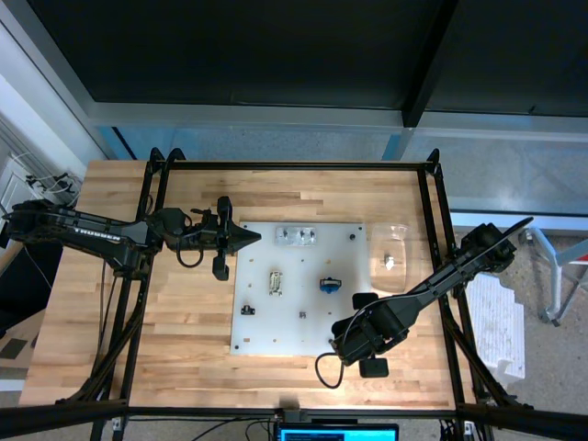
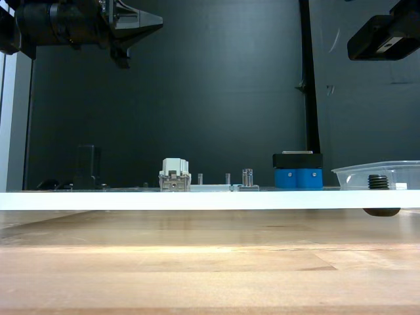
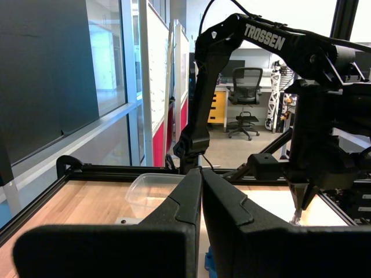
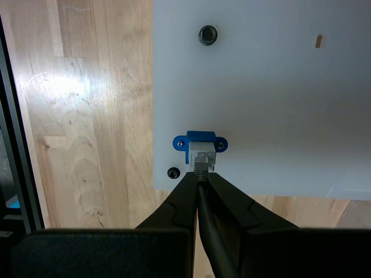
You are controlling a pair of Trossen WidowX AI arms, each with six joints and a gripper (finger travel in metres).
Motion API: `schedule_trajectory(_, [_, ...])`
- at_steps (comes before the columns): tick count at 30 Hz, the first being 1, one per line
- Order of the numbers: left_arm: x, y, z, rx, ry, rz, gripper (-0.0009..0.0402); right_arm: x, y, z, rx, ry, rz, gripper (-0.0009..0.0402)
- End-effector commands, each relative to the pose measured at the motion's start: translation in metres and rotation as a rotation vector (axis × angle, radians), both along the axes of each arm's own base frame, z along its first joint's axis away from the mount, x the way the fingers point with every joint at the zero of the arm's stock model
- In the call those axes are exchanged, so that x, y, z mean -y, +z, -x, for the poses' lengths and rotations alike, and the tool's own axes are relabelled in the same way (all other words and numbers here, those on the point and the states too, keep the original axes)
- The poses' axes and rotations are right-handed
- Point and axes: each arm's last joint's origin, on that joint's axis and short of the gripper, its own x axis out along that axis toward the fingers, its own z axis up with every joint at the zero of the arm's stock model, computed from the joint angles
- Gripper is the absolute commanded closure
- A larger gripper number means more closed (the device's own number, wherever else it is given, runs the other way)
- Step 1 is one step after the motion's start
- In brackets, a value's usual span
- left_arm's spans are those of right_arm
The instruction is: Pick the RJ45 connector and install on taskboard
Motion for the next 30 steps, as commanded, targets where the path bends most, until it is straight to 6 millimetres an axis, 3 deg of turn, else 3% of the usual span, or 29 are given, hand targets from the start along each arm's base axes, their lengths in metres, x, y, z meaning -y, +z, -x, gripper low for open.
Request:
schedule_trajectory(1, [0.0, 0.0, 0.0, 0.0, 0.0, 0.0, 0.0393, 0.0, 0.0, 0.0, 0.001, 0.0, 0.0, 0.0393])
schedule_trajectory(30, [0.0, 0.0, 0.0, 0.0, 0.0, 0.0, 0.0393, 0.0, -0.013, 0.003, 0.003, 0.004, -0.002, 0.0393])
